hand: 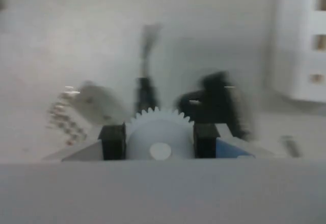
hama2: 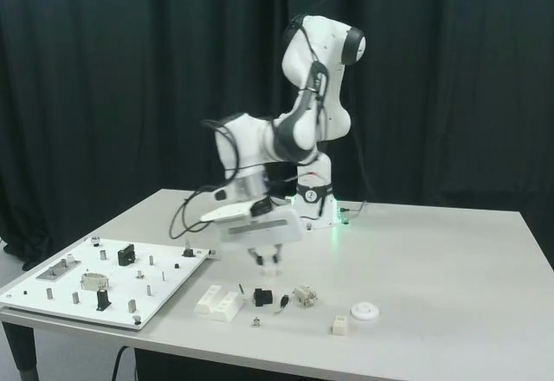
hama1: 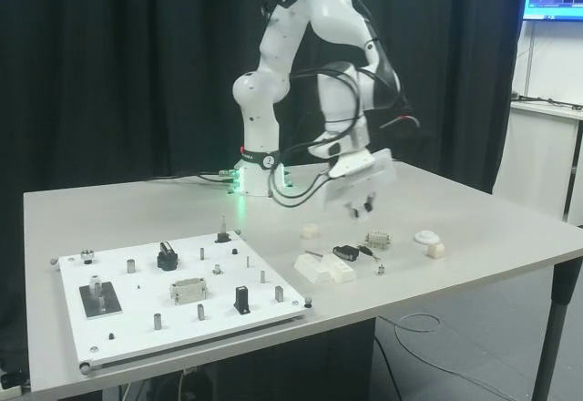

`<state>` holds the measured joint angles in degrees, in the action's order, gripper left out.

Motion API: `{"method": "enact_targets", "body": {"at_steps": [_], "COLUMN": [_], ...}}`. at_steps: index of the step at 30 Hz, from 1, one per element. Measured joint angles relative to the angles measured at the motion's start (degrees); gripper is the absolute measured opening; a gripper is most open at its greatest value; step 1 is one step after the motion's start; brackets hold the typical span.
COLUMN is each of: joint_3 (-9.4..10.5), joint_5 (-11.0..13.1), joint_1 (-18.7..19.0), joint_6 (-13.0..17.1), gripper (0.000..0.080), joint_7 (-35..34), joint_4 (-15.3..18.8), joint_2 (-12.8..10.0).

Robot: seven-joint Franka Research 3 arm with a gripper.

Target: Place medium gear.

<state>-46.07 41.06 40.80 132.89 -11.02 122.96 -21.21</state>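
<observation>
My gripper (hand: 160, 141) is clamped on the medium gear (hand: 159, 132), a white toothed wheel pinched between both black fingers, carried in the air above the loose parts on the desk (hama1: 474, 210). The white board (hama1: 173, 292) with its pegs lies well to the left. The risk, I judge, is the gear tilting in so shallow a pinch (only its edges are caught), then jamming against a peg.
</observation>
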Motion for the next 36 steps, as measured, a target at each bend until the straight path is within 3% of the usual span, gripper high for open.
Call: {"method": "enact_targets", "body": {"at_steps": [21,28,36], "joint_3": [0.23,1.49,4.22], "joint_5": [-5.2,-5.9,-5.9], "joint_1": [17.5,20.4,21.0], "joint_6": [11.1,14.7,18.5], "gripper": [0.0282,0.0282,0.0282], "joint_7": [-20.9,-25.1,-28.1], "joint_4": [6.6,8.4,9.9], "joint_2": [0.3,-0.1,-0.9]}}
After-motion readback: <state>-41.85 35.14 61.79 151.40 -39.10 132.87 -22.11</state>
